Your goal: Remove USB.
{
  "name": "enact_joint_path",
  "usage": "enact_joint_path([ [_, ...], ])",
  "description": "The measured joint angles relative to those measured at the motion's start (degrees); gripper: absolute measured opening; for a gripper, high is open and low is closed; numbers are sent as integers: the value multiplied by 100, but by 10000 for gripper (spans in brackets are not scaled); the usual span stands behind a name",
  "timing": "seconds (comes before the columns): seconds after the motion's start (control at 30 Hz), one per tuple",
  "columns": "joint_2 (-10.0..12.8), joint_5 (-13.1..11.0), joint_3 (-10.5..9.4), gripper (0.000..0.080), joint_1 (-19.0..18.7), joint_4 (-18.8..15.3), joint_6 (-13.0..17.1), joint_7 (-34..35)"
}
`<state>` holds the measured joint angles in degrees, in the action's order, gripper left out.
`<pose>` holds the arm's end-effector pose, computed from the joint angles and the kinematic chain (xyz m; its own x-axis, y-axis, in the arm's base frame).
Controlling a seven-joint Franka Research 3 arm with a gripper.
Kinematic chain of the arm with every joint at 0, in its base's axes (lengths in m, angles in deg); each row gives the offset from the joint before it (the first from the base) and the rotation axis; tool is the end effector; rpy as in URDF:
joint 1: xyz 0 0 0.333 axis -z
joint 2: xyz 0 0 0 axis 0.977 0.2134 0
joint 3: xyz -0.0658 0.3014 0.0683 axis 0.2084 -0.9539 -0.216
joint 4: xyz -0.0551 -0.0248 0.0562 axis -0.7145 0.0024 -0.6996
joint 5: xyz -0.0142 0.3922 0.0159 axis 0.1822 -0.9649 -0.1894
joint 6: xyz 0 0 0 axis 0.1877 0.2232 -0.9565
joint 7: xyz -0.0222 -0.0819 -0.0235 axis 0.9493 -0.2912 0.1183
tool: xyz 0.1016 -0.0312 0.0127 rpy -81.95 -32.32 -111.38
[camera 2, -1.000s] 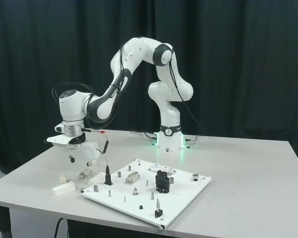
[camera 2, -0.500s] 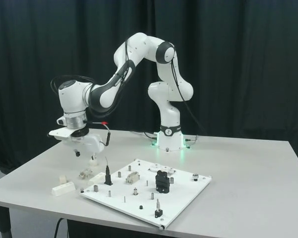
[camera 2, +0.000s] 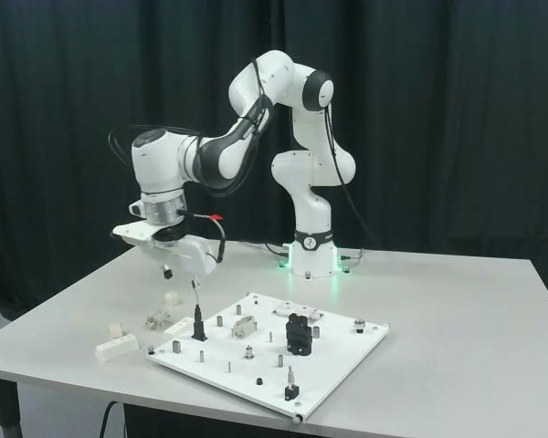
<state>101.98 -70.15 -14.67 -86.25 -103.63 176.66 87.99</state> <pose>0.5941 -0.2022 0.3364 0.3831 -0.9173 -0.1088 -0.9093 -0.3952 0.1303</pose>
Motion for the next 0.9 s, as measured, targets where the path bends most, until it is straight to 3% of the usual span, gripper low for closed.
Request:
enact_joint_path([
  [0.43,-78,260,-34,800,-416,-148,-165,793],
  [0.9,-81,456,-165,800,-425,-579,296,765],
])
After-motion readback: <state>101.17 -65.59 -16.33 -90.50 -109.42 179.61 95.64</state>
